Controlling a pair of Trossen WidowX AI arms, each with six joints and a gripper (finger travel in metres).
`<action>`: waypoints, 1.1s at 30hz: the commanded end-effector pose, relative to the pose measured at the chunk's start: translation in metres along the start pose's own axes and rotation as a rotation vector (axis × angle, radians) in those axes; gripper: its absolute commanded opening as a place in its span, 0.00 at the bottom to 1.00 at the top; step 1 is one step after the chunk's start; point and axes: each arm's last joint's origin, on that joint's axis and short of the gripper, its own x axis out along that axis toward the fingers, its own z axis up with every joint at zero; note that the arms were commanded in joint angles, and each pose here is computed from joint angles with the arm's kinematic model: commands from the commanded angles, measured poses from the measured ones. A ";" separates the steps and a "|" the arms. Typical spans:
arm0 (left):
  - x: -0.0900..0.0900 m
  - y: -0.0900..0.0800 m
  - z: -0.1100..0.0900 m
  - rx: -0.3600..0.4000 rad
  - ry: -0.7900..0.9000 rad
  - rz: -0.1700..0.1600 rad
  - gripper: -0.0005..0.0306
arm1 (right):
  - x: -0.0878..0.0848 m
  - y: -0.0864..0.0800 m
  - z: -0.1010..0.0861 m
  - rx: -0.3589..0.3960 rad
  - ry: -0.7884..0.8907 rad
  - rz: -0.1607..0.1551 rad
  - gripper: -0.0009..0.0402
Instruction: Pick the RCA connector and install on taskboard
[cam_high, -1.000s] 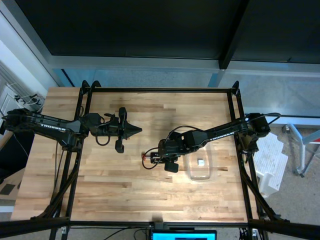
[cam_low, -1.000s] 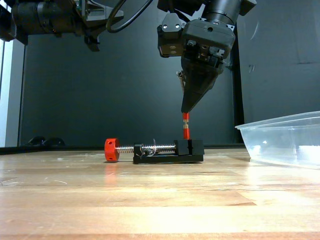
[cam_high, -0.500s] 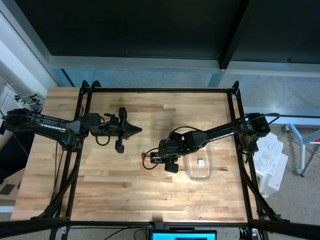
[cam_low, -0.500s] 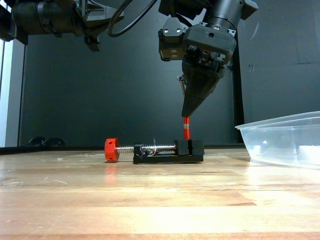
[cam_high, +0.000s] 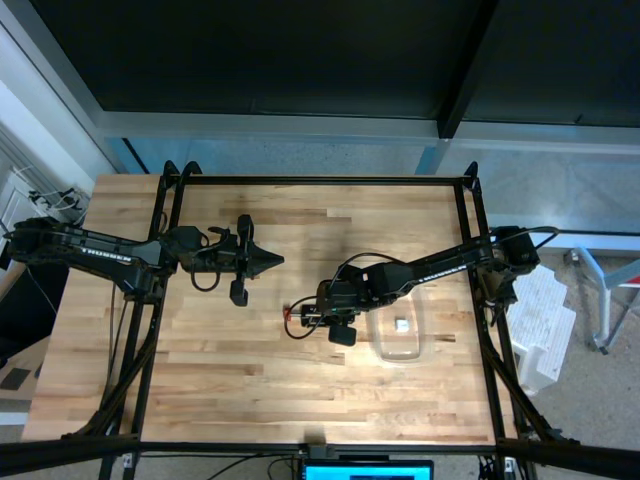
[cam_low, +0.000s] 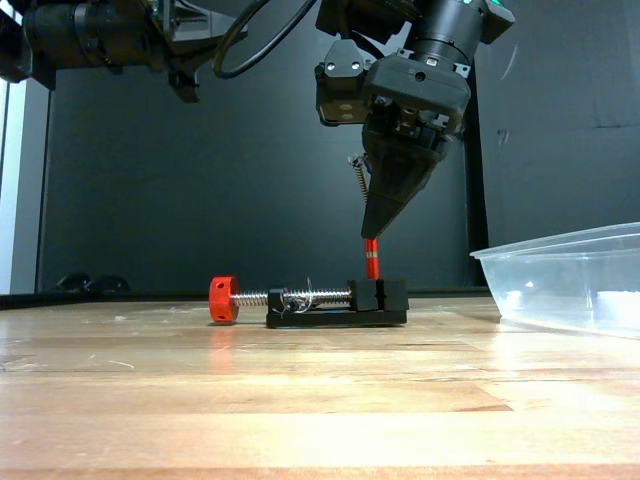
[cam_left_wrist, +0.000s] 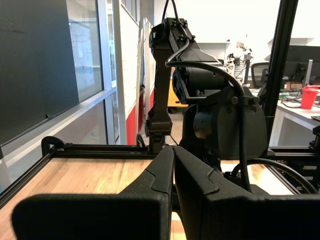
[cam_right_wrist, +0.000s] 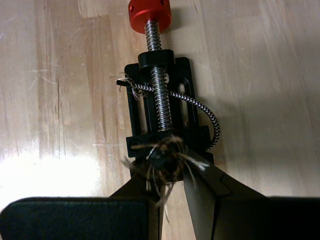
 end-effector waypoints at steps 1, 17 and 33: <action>0.000 0.000 0.000 0.000 0.000 0.000 0.02 | 0.002 0.000 -0.001 -0.002 0.007 0.002 0.02; 0.000 0.000 0.000 0.000 0.000 0.000 0.02 | 0.002 0.000 -0.002 -0.004 0.012 0.001 0.02; 0.000 0.000 0.000 0.000 0.001 0.000 0.02 | 0.000 0.000 -0.001 -0.001 0.003 0.014 0.27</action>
